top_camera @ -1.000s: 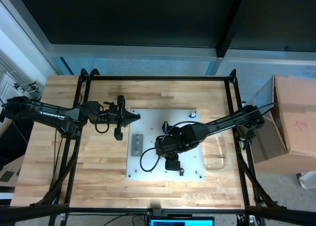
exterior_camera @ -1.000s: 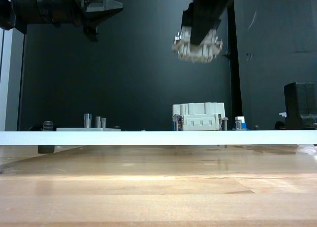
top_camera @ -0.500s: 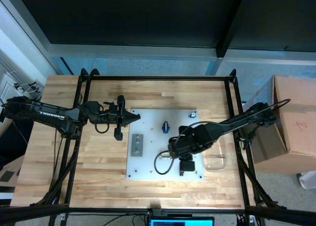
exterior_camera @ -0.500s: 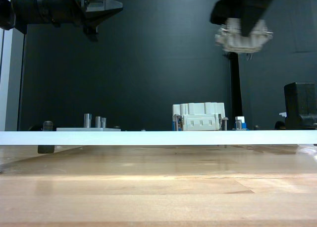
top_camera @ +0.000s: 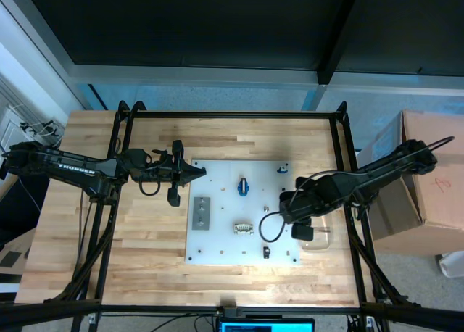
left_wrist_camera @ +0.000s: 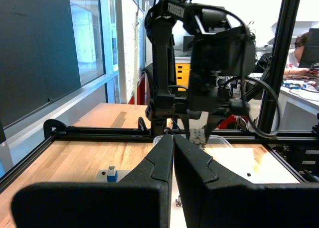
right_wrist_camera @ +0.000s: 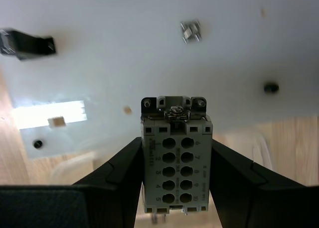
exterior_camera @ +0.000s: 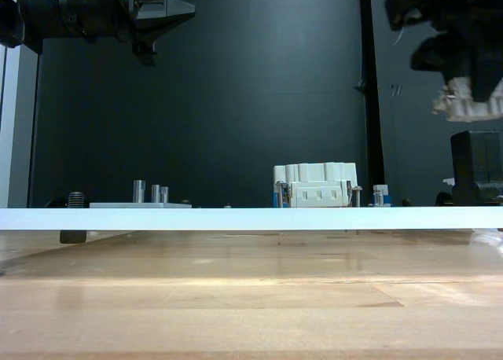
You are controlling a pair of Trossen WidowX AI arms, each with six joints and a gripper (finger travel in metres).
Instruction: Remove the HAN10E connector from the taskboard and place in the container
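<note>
The right gripper (top_camera: 301,220) holds the connector (right_wrist_camera: 175,161) in its jaws, raised clear of the board (top_camera: 217,238), above its right edge beside the container (top_camera: 326,234). The left gripper (top_camera: 194,171) hovers over the board's far-left corner, jaws pressed together, empty.

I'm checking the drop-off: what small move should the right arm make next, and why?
Probably shift the right gripper slightly rightward before lowering: it holds the HAN10E connector aloft, about over the clear container's left rim beside the taskboard, not its middle. The left gripper hovers shut above the taskboard's far left edge.
</note>
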